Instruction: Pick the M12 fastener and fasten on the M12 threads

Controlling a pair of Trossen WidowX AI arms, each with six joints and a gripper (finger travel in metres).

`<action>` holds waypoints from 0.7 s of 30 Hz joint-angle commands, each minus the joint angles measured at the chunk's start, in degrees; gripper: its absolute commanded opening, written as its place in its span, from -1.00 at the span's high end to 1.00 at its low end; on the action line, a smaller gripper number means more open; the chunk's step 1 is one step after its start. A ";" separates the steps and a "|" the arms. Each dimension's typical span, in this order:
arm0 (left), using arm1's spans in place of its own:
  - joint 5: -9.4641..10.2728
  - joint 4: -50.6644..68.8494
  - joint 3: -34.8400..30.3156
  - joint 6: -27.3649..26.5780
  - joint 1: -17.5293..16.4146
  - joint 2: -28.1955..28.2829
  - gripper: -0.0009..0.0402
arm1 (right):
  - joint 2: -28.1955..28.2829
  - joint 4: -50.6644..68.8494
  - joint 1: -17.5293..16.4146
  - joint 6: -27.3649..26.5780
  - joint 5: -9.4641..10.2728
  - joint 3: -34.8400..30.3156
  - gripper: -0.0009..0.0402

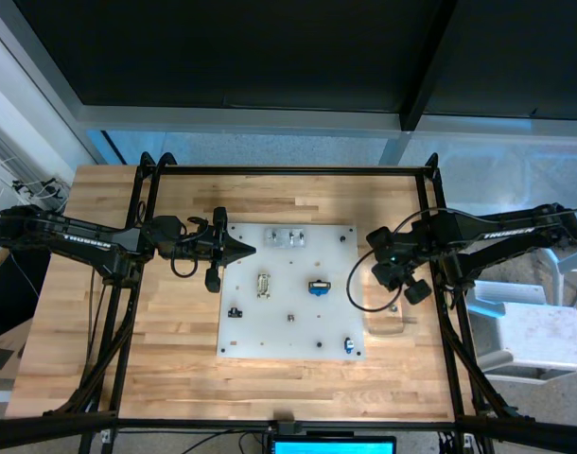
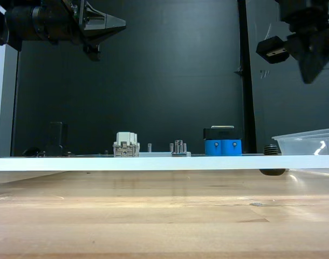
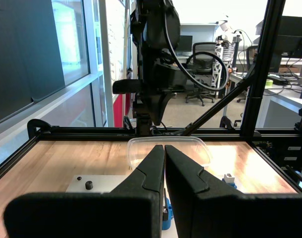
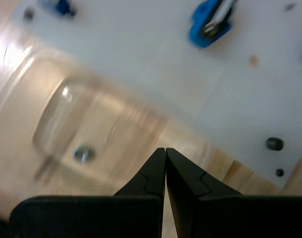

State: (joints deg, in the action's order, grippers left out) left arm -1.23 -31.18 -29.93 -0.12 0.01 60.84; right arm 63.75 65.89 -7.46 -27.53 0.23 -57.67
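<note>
Pickup looked not yet begun. The nut (image 4: pixel 82 154), a small silver piece, lay loose on the floor of the clear tray (image 1: pixel 384 328), which sat on the worktop (image 1: pixel 128 359) just beside the right edge of the white board (image 1: pixel 270 331). The tray was probably there so the nut could not roll off. The stud (image 2: pixel 270 149) stood upright on the board near its near right edge, well apart from the nut. Its black ribs were bare and nothing sat on top, so it was ready to take the nut from above.

The right arm reached inward from its side with the wrist bent down. The right hand (image 4: pixel 165 150) hung high above the tray and pointed at it, the nut a little to one side of its tips. Its fingers were pressed together and held nothing (they would need to part before any grasp).

The left arm stretched out level. The left hand (image 1: pixel 251 250) pointed across the board's left edge, well above it, with its fingers together and empty. I judged it to be parked out of the way.
</note>
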 commanded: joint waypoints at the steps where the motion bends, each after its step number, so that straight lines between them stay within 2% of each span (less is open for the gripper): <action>1: -0.02 -0.02 -0.02 0.02 0.00 0.02 0.96 | 0.59 2.60 -1.53 -5.29 0.02 0.11 0.96; 10: -0.02 0.00 -0.02 0.02 0.00 0.02 0.96 | 3.26 5.49 -6.58 -21.24 -0.11 0.22 0.96; 19: -0.02 0.00 -0.02 0.02 0.00 0.02 0.96 | 6.60 5.53 -12.07 -28.87 -0.20 1.51 0.96; 21: -0.02 -0.02 -0.02 0.02 -0.02 0.02 0.96 | 7.54 5.51 -13.70 -28.96 -0.20 1.90 0.96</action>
State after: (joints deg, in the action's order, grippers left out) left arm -1.23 -31.18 -29.93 -0.10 0.01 60.84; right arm 70.72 71.44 -20.21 -56.45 0.03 -56.01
